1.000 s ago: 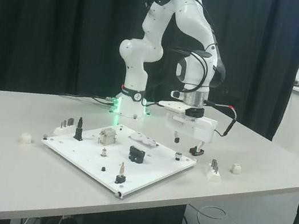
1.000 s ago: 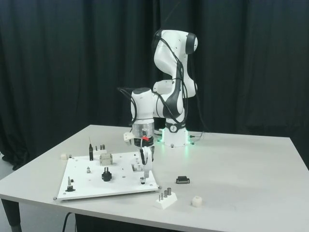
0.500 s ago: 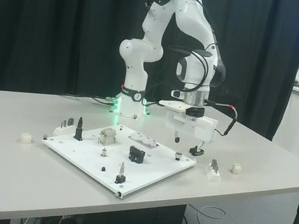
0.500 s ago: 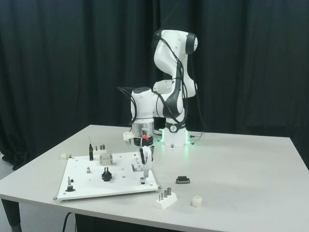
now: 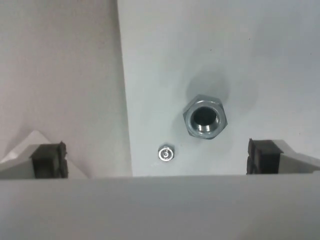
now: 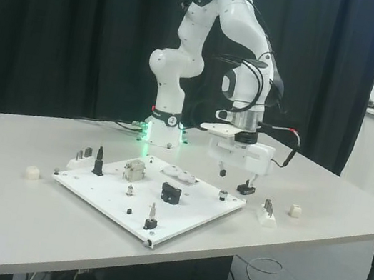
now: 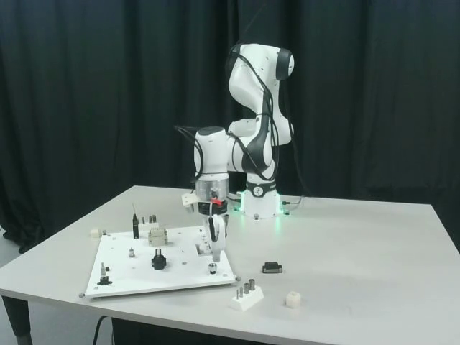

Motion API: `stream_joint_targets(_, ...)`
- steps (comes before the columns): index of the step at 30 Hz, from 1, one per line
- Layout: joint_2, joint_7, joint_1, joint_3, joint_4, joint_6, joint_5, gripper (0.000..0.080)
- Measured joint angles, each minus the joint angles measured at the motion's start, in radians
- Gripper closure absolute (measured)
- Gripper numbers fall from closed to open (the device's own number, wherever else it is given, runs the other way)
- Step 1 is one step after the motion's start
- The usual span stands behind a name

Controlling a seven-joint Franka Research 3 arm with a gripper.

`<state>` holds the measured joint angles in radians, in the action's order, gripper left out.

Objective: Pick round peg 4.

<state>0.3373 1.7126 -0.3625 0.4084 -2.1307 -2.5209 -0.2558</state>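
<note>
Gripper [image 5: 155, 157] spread wide, holding nothing, hanging above white board [image 5: 260, 45] near its edge. Below, between the black ribbed pads [image 5: 48, 159], a metal hexagonal socket [image 5: 204, 117] and small hex bolt [image 5: 166, 153]; round peg 4 not identifiable

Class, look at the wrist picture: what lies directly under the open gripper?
Under the gripper lies the white board, bearing a hex nut and a small bolt head. The nut's bore is dark; its depth is hidden.

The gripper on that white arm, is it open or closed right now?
Open. In the wrist view the gripper has its two black fingertips far apart, with nothing between them but the white board and a hex nut below.
</note>
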Motion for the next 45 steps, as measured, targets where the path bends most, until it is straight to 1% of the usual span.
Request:
stream_joint_targets(7, -0.009, -0.001, 0.000, 0.001, 0.005, 0.011, 0.036, 0.0003)
stream_joint_targets(10, -0.011, -0.024, 0.000, 0.000, 0.011, 0.019, 0.051, 0.0003)
stream_joint_targets(13, -0.013, -0.080, -0.002, -0.001, 0.015, 0.025, 0.057, 0.0003)
stream_joint_targets(20, -0.017, -0.277, -0.013, -0.013, 0.028, 0.040, 0.057, 0.0003)
stream_joint_targets(24, -0.018, -0.359, -0.017, -0.031, 0.037, 0.050, 0.051, 0.0003)
stream_joint_targets(35, -0.011, -0.470, -0.017, -0.108, 0.049, 0.054, 0.049, 0.0003)
stream_joint_targets(40, 0.005, -0.503, -0.018, -0.134, 0.057, 0.046, 0.049, 0.0003)
stream_joint_targets(45, 0.032, -0.526, -0.018, -0.148, 0.069, 0.024, 0.050, 0.0003)
